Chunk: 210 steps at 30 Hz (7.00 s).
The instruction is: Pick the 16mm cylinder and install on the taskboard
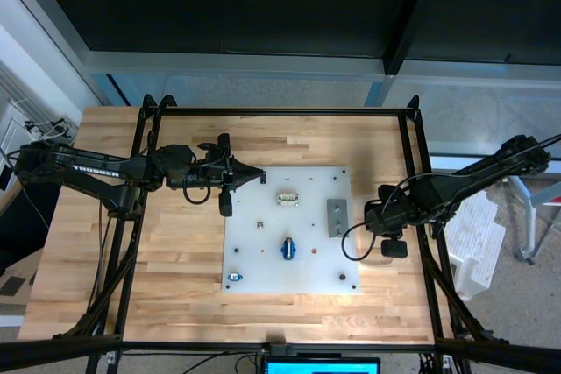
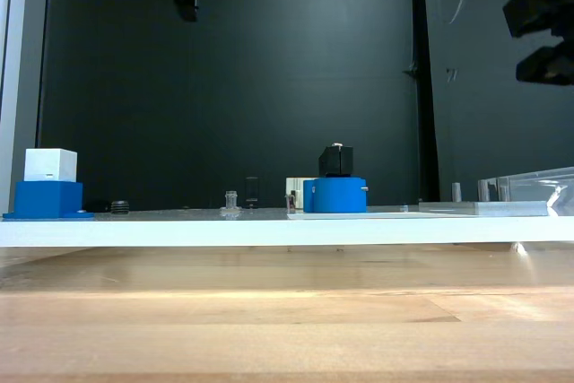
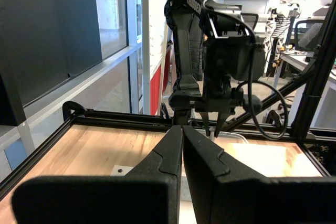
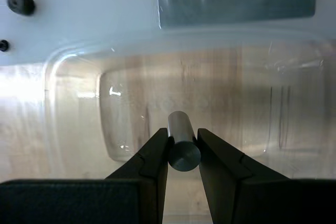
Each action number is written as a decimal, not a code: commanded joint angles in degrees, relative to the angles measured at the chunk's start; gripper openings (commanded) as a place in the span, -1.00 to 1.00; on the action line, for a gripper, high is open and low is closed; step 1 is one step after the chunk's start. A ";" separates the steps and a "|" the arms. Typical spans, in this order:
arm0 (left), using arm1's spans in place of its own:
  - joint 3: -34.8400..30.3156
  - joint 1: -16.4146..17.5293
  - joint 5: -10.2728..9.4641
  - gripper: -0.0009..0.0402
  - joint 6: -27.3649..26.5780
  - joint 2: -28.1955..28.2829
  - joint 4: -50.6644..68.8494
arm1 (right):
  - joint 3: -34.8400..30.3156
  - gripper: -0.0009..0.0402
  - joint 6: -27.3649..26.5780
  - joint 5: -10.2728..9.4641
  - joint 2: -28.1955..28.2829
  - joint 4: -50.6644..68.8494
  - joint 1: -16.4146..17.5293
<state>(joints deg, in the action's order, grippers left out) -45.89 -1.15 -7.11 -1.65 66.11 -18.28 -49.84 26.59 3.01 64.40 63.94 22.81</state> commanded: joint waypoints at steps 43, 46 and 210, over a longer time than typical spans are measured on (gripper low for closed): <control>0.00 0.00 0.00 -0.96 0.02 0.00 -0.02 | -29.24 -0.96 -0.07 0.50 33.92 -0.72 -1.84; 0.00 0.00 0.00 -0.96 0.02 0.00 -0.04 | -31.01 -0.96 -0.04 0.50 35.93 -0.81 -2.23; 0.00 0.00 0.00 -0.96 0.02 0.00 -0.02 | -32.26 -0.96 2.60 1.51 42.16 -8.50 -2.95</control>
<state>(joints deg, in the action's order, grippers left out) -45.87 -1.15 -7.11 -1.63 66.08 -18.33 -82.04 29.19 4.69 106.54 55.57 19.92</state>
